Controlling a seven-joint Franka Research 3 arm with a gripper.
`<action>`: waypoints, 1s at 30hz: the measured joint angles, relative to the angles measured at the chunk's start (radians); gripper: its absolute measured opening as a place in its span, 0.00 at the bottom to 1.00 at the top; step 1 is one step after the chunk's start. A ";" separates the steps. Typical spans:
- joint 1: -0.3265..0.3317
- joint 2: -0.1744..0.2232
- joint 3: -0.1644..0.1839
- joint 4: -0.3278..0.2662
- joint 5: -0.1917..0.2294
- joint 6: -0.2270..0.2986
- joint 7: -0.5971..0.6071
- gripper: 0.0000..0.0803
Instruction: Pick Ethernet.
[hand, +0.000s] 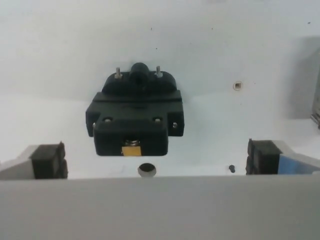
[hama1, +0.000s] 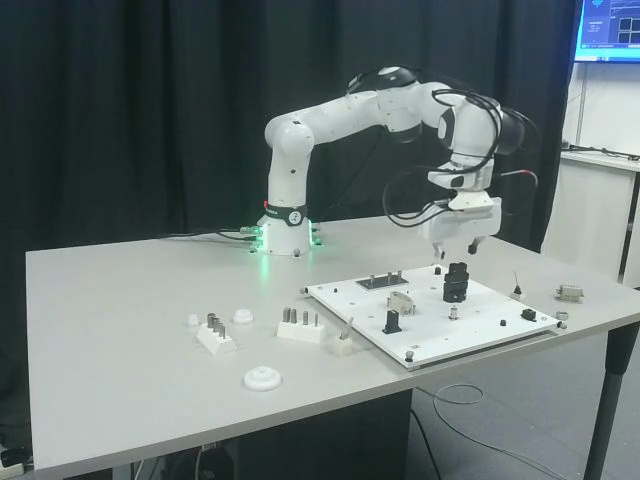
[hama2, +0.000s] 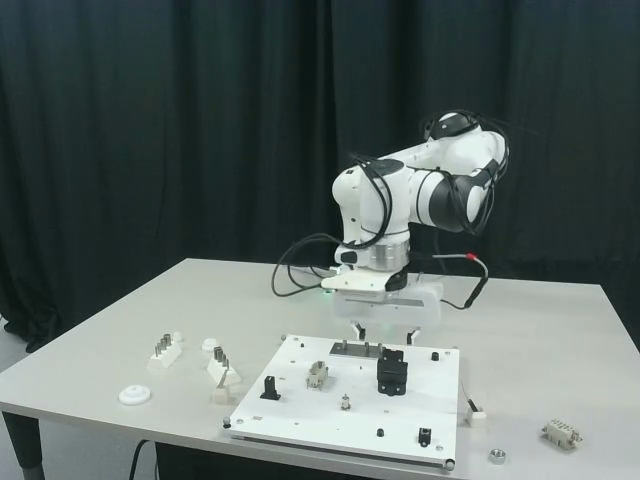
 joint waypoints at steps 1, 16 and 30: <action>0.000 0.000 -0.003 0.002 0.000 -0.001 0.000 1.00; -0.042 0.000 -0.048 0.046 -0.014 0.014 -0.045 1.00; -0.168 0.014 -0.051 0.070 -0.071 0.077 -0.181 1.00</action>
